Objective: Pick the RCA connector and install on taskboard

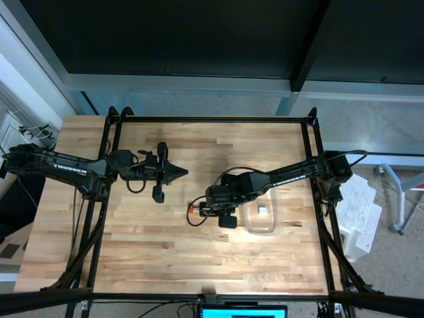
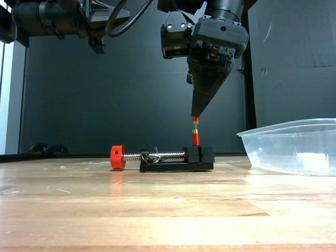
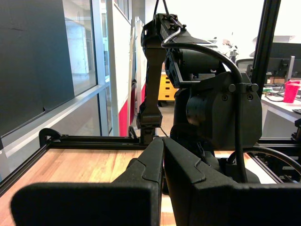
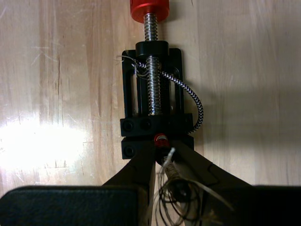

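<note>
**boltz:** Low view first, what's seen?

**kip:** The right gripper (image 2: pixel 195 117) is pointed straight down over the taskboard (image 2: pixel 178 158). The RCA connector (image 2: pixel 195 134), a little red plug with metallic bands, is pinched upright in its tips. The plug's lower end is met by the top of the board, at the end away from the red-orange knob (image 2: pixel 117 157). Whether it's actually seated can't be told. A clear plastic tray (image 2: pixel 294 149) is set on the table (image 2: pixel 157 210) off to the right, apart from the board.

**boltz:** And from above?

**kip:** The left gripper (image 1: pixel 184 173) is held over the table's left half, well apart from the board. A small white square piece (image 1: pixel 263 210) is seen lying in the tray, which is just beside the right gripper.

**boltz:** Left wrist cam, anything being held?

**kip:** Nope. Its fingers (image 3: pixel 150 160) are pressed together with nothing between them. The right arm is seen beyond.

**boltz:** Right wrist cam?

**kip:** The plug is viewed end-on, clamped between the fingertips at the board's end opposite the knob. A threaded rod (image 4: pixel 153 84) is run from the knob down the board's middle, and a black-and-white braided cable (image 4: pixel 190 94) is looped along one side.
</note>
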Controlling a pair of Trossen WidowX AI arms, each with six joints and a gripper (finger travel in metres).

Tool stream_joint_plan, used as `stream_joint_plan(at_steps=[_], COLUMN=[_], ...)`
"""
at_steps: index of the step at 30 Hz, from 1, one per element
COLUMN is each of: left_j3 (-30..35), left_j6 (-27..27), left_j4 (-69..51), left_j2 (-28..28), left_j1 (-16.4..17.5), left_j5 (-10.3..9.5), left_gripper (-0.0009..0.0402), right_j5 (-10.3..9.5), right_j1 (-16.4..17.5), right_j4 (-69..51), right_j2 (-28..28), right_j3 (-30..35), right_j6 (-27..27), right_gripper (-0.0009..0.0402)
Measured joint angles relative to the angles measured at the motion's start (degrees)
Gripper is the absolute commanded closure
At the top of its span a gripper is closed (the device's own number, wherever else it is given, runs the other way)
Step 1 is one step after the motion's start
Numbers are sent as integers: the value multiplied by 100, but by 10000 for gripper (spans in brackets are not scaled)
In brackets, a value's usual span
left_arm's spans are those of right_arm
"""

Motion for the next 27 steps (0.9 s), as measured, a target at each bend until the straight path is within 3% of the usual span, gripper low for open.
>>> stream_joint_plan(at_steps=[27], left_j3=[-2], left_j6=[0], left_j4=[2], left_j2=[0], left_j1=[0], left_j5=[0], left_gripper=[393], right_j5=[-33], right_j1=[-17], right_j4=[79], right_j2=[131], right_j3=[-13], right_j6=[0], right_gripper=[375])
